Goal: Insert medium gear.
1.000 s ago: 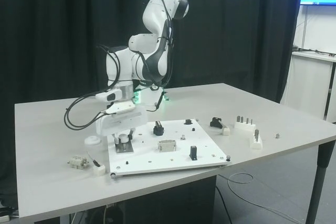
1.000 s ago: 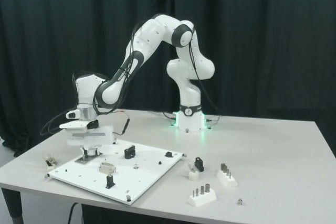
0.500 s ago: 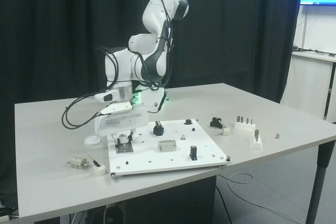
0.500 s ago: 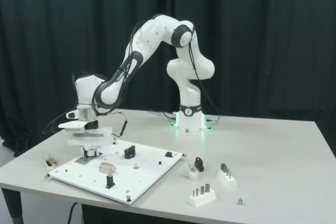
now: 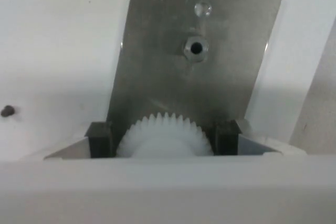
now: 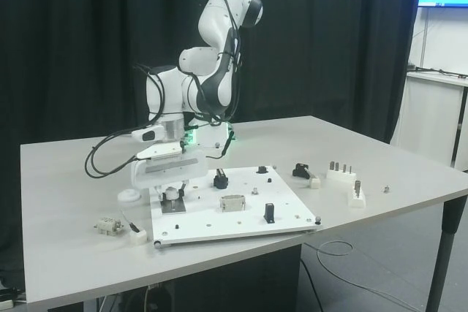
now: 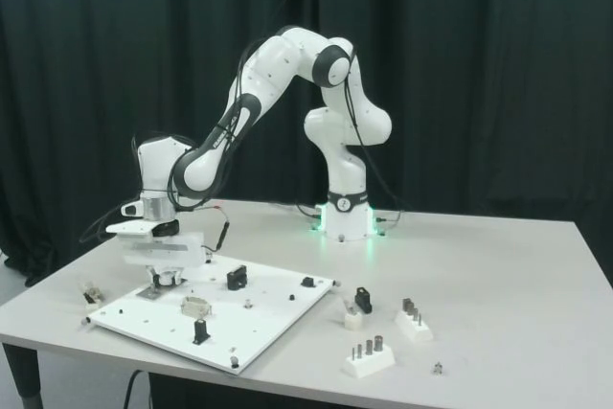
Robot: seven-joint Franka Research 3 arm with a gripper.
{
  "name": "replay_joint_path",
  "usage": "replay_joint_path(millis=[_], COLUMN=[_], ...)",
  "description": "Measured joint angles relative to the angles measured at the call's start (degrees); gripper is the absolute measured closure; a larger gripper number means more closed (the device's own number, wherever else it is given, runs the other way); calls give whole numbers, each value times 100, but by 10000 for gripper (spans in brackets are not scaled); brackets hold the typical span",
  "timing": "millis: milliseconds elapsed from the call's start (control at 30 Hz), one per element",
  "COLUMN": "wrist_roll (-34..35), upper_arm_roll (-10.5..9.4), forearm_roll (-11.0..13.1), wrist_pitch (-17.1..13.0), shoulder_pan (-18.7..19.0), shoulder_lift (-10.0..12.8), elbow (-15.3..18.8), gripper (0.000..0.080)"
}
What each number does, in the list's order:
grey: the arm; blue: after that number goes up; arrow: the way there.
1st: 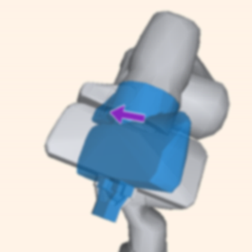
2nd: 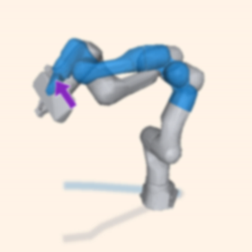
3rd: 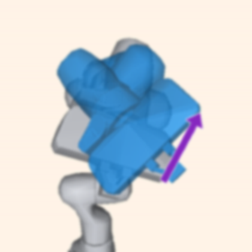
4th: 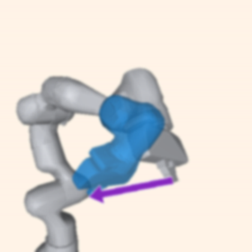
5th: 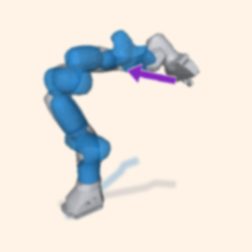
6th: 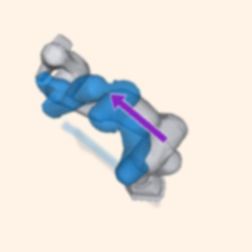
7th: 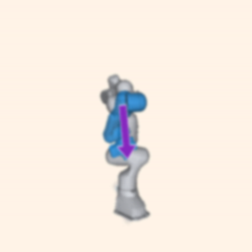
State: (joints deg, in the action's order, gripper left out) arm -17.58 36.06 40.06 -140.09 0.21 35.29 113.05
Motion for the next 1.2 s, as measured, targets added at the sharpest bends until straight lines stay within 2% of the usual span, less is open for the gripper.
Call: replay_joint_path(millis=[133,167,333,367,600,633,767,1200], wrist_roll=[12,18,31,31,80,109,231,275], upper_arm_roll=[10,15,51,66,224,246,339,417], forearm_roll=[0,0,-26,-39,-297,-337,-470,-485], wrist_pitch=[17,20,42,53,124,129,142,142], shoulder_pan=[1,3,21,26,54,55,54,4], shoulder_lift=[-2,-8,-94,-119,-299,-318,-360,-342], elbow=[3,2,-1,-2,-3,-3,-3,1], gripper=[407,247,247,64,64,18,6,3])
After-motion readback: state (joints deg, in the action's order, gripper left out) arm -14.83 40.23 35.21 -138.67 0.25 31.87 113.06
